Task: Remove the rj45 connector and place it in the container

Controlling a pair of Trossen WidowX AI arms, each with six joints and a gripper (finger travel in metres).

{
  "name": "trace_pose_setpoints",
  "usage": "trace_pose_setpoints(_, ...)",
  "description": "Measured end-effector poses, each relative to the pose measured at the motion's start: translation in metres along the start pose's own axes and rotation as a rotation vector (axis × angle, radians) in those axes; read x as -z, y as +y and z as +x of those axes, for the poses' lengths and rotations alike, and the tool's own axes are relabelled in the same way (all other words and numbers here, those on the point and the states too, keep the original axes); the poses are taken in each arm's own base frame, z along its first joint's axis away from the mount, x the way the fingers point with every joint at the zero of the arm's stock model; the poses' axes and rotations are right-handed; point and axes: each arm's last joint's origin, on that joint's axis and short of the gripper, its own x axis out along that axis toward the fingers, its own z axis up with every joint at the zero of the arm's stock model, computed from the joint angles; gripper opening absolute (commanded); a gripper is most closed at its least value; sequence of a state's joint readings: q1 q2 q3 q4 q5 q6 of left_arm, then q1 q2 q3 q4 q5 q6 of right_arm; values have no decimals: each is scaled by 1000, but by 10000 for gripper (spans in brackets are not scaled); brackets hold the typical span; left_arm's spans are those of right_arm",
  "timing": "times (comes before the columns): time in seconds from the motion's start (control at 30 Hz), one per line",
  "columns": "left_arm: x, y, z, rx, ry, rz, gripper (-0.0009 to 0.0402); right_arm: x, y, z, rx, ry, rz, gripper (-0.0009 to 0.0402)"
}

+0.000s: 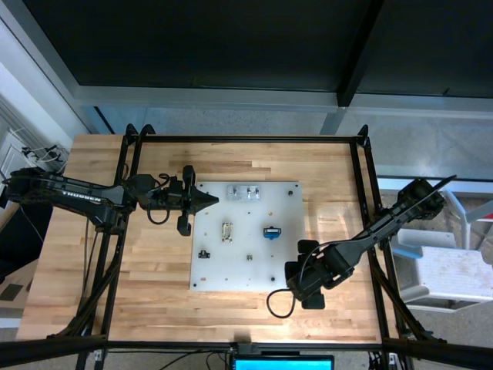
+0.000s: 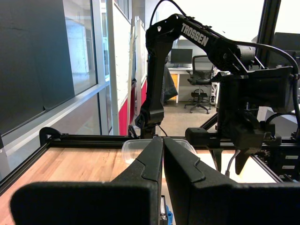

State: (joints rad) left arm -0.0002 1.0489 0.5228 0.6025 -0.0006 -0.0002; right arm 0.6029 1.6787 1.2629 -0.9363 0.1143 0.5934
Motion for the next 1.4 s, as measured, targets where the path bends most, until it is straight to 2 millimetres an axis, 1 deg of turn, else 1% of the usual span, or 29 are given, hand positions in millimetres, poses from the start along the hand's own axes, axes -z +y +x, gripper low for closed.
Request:
trace_pose_setpoints(0.37,0,0,0,0,0,0,1,4,-2,11,17,-10,-4,185)
trace_pose_setpoints(0.7,0,0,0,0,0,0,1,6,-3,16,22,-26,-6,182)
trace_pose_setpoints(1.07,0,0,0,0,0,0,1,6,-3,18,32,-30,-7,134)
trace_pose_setpoints(1.4,0,0,0,0,0,0,1,8,-3,20,33,-30,-9,107)
